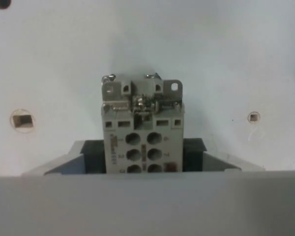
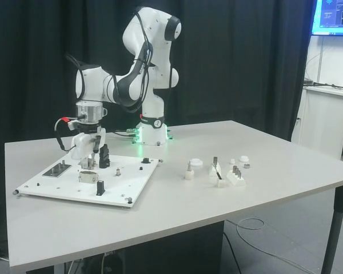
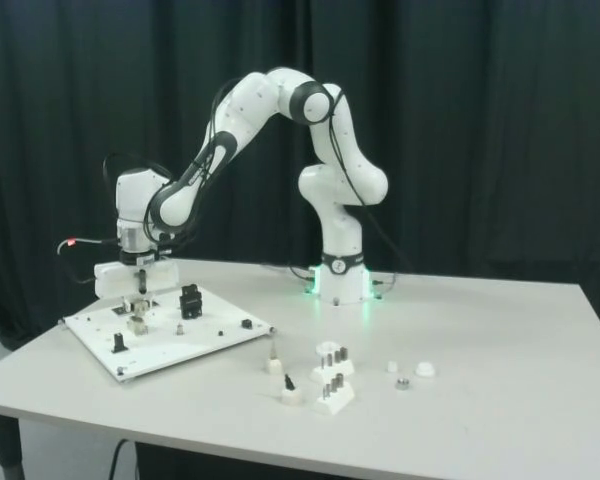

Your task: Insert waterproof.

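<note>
Connector (image 1: 141, 130), the waterproof one I take the task to mean, sits straight below my wrist camera: a grey block with round pin holes in two columns and a metal clamp on its top end, seated in a black socket (image 1: 194, 146) on the white board (image 1: 64, 73). In the wrist view its long axis runs along the line from the camera outward, centred between where the fingers should be, so I judge the coming move to be a straight push down with no sideways correction. A pale blurred band fills the nearest part of that view and I cannot tell from it, or from either room view, how the jaws stand or whether they hold the connector. In the first room view the gripper (image 2: 89, 149) hangs over the near-left part of the board (image 2: 46, 188), just above a small fixture (image 2: 88, 174), with a black upright block (image 2: 104, 155) just to its right. The second room view shows the same: gripper (image 3: 140, 283) above the fixture (image 3: 138, 318), close to it, contact unclear. Farther right on the grey table (image 2: 274, 148), well apart, stand small white holders (image 2: 228, 176) with spare parts. Only one arm (image 2: 143, 51) is here, reaching from its base at the far side.
</note>
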